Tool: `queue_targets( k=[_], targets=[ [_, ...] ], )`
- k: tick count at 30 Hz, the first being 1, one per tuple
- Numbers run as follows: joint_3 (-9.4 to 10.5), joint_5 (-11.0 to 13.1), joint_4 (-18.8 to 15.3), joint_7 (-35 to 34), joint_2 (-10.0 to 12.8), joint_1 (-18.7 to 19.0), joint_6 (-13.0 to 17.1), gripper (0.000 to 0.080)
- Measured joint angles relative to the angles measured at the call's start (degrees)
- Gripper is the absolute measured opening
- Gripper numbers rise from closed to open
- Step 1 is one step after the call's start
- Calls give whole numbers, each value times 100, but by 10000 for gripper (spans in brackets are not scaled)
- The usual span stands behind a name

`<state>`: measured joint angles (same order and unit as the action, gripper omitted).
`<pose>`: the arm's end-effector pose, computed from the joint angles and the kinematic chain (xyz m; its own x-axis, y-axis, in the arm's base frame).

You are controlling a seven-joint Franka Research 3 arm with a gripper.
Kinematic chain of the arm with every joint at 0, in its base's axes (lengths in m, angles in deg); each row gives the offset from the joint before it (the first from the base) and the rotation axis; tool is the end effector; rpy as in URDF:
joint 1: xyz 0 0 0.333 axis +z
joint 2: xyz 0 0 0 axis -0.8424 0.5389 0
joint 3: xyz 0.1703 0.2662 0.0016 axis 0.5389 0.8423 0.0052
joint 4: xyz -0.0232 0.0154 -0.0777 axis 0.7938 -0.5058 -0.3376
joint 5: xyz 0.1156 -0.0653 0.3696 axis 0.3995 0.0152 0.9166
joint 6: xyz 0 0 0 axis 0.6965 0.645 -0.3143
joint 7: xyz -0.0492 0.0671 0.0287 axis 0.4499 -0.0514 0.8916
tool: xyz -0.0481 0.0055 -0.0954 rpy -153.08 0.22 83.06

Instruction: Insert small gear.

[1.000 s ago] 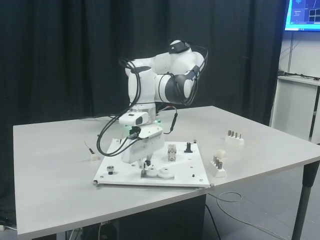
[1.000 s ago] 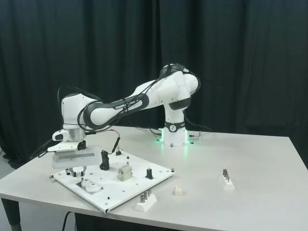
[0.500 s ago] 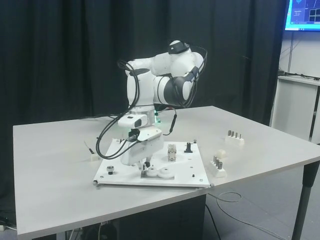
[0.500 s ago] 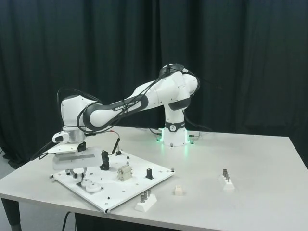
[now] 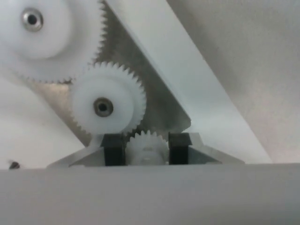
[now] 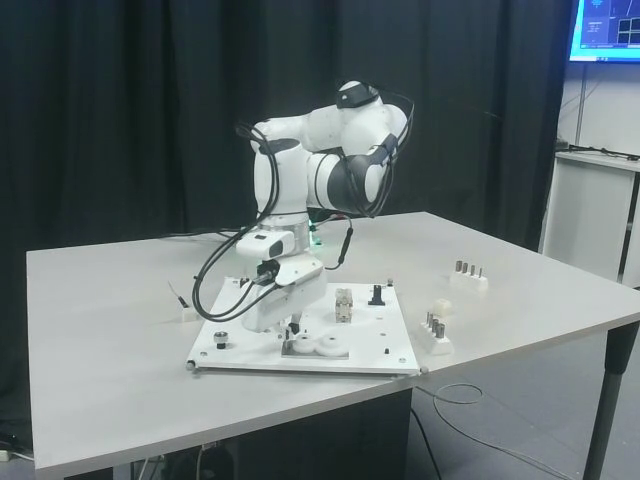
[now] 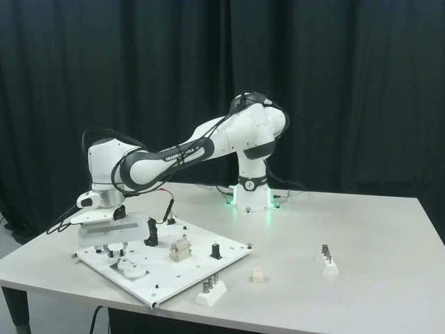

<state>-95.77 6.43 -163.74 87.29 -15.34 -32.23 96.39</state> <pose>0.6313 -0.2922 0.2294 0.9491 -0.3140 0.0241 -0.3121 -0.9480 -0.0623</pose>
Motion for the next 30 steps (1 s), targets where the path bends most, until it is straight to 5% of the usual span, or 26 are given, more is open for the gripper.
queue_targets(
  k=[30],
  targets=[
    [14,-24,-22,153,-2,17,-18,196]
  ],
)
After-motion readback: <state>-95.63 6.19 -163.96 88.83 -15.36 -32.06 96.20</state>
